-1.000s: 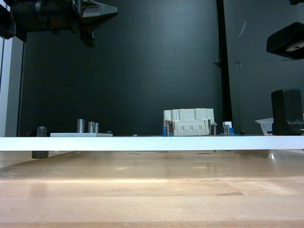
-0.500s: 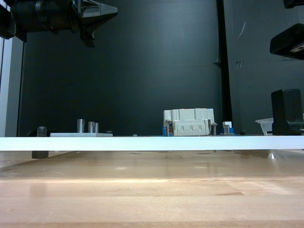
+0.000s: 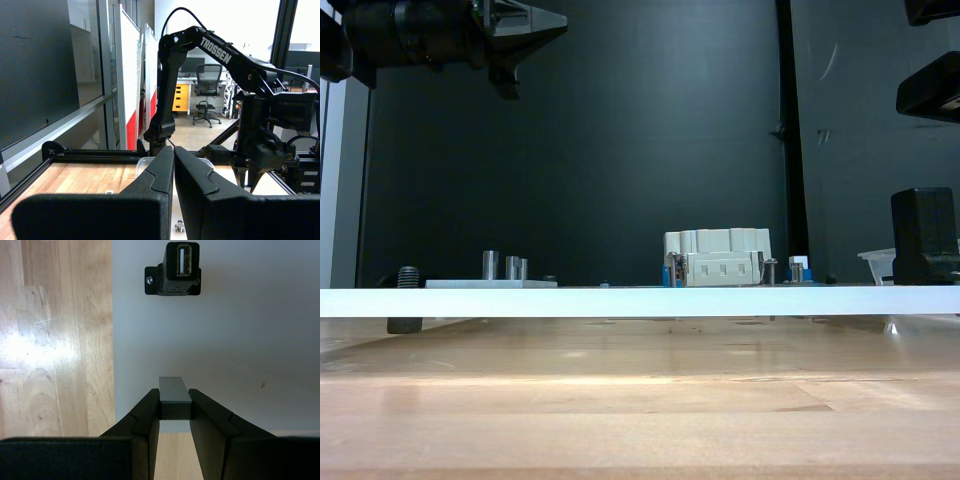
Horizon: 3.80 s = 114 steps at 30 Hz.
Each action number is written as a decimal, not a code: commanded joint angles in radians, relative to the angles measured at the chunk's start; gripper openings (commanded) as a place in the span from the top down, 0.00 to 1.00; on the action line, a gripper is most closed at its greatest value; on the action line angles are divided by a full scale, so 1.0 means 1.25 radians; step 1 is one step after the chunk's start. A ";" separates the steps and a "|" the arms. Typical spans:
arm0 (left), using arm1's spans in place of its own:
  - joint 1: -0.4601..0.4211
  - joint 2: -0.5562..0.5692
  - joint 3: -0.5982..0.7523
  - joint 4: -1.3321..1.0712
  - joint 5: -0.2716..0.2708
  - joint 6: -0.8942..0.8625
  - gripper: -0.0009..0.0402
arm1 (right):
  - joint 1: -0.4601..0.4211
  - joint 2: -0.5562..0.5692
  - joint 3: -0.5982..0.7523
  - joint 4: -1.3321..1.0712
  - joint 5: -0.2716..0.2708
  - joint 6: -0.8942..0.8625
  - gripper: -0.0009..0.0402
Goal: Pick the 16mm bar and install on taskboard
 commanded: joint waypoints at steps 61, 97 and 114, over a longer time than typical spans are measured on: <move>0.000 0.000 0.000 0.000 0.000 0.000 0.98 | 0.007 -0.001 -0.019 -0.005 0.009 0.016 0.98; 0.000 0.000 0.000 0.000 0.000 0.000 0.98 | 0.008 -0.001 -0.019 0.031 0.006 0.016 0.98; 0.000 0.000 0.000 0.000 0.000 0.000 0.98 | 0.008 -0.014 -0.019 0.041 0.021 0.003 0.98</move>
